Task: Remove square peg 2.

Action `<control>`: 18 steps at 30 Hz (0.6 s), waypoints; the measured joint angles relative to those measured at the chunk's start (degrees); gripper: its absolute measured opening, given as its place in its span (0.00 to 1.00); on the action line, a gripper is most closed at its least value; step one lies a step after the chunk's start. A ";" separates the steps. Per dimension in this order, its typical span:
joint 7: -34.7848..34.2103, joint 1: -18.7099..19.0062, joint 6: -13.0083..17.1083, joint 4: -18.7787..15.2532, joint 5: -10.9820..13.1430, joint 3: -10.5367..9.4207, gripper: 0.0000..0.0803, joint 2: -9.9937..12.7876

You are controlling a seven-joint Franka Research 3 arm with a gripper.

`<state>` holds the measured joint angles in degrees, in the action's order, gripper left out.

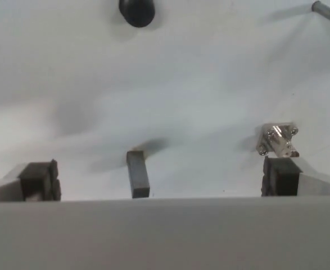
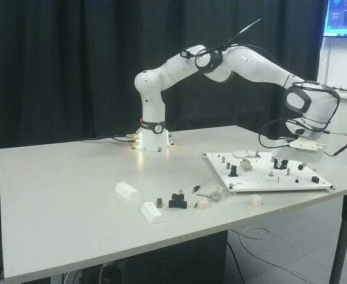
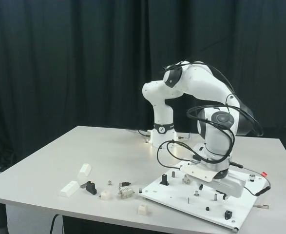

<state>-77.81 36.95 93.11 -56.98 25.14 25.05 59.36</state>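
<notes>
Square peg 2 [image 1: 138, 174] stands upright on the white board [image 2: 262, 177], its long axis vertical and its square top facing my wrist camera. From that camera I see it in the gap between my two black fingertips [image 1: 40, 180], nearer the middle than either pad and touching neither. My gripper [image 1: 159, 179] is spread wide and grips nothing. A small metal connector [image 1: 277, 139] sits just beside one fingertip. From the room cameras, the white arm [image 3: 201, 92] reaches down over the board on the grey table [image 2: 61, 189].
</notes>
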 joint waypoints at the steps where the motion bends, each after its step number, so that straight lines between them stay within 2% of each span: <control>1: 0.12 -0.01 0.16 -0.34 0.22 0.00 1.00 -0.16; 8: 0.81 0.00 2.02 -3.11 1.96 -0.64 1.00 -1.35; 18: 0.81 0.08 6.21 -8.18 2.05 -2.90 1.00 -3.59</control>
<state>-77.00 37.03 99.32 -65.15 27.19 22.15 55.77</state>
